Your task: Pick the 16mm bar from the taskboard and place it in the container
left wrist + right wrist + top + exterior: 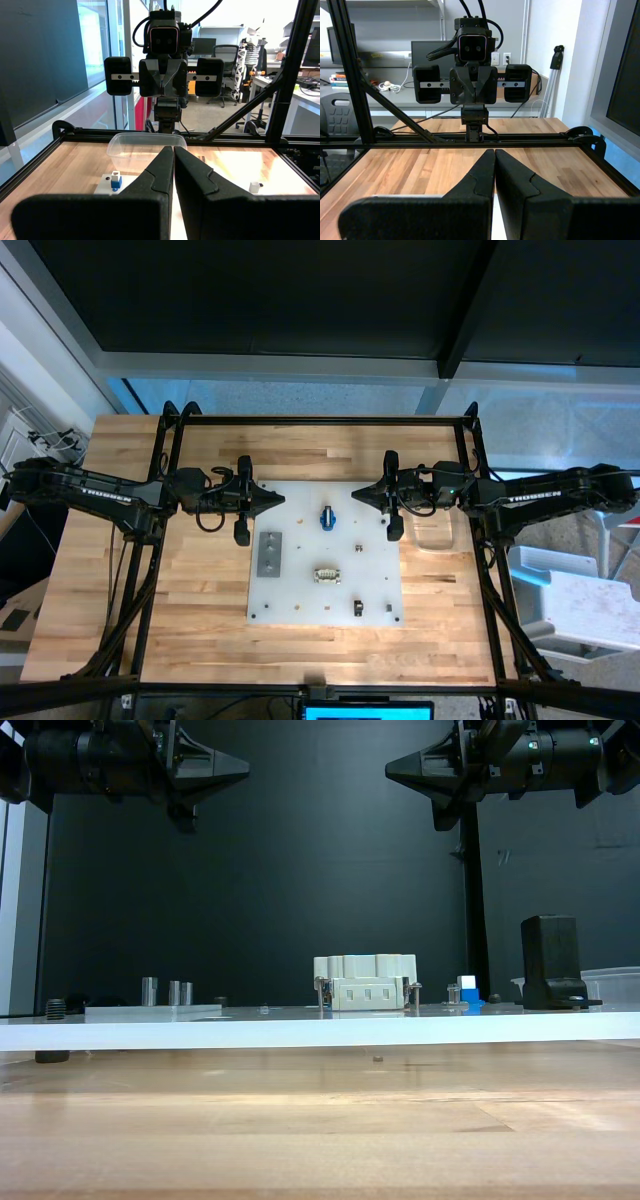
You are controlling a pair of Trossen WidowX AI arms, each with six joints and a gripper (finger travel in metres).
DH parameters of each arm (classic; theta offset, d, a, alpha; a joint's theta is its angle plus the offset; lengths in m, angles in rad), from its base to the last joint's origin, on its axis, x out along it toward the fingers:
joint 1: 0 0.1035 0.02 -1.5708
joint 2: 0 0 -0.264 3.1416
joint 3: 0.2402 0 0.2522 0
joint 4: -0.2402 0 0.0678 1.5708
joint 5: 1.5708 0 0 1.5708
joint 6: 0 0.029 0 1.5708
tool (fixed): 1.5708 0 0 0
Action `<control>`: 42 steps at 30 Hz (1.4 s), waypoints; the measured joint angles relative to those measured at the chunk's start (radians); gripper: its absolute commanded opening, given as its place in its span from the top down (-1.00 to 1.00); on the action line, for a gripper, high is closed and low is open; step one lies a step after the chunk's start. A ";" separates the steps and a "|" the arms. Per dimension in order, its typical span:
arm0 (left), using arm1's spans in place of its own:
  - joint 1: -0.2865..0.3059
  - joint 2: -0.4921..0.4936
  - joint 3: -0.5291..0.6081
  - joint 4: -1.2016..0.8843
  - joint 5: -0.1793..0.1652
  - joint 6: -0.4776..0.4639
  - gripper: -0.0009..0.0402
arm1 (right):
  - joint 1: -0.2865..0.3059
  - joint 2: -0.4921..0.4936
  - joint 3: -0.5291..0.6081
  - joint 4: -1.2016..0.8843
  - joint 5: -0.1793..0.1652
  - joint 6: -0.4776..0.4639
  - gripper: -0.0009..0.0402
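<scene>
Left pincer (279, 498) hangs shut and empty above the board's (300, 620) far-left edge. The right pincer (356, 495) hangs opposite, also shut and empty, near the container (432, 538). The bar (148, 991) seems to be a peg standing on the grey block (270, 552), though which peg is unclear. Grasp, carry and drop all remain.

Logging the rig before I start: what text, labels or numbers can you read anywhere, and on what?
"TROSSEN": white letters on the left arm.
"TROSSEN": white letters on the right arm.
The taskboard and container: no markings seen.
The left pincer and right pincer, both shut above the taskboard's far part: no text.
</scene>
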 measured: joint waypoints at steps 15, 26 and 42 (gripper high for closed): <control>0.000 0.000 0.000 0.000 0.000 0.000 0.96 | 0.000 0.000 0.000 -0.034 0.000 0.010 0.96; 0.000 0.000 0.000 0.000 0.000 0.000 0.96 | 0.006 0.029 0.201 -0.650 0.000 0.071 0.96; 0.000 0.000 0.000 0.000 0.000 0.000 0.96 | 0.028 0.209 0.467 -1.211 0.009 0.108 0.96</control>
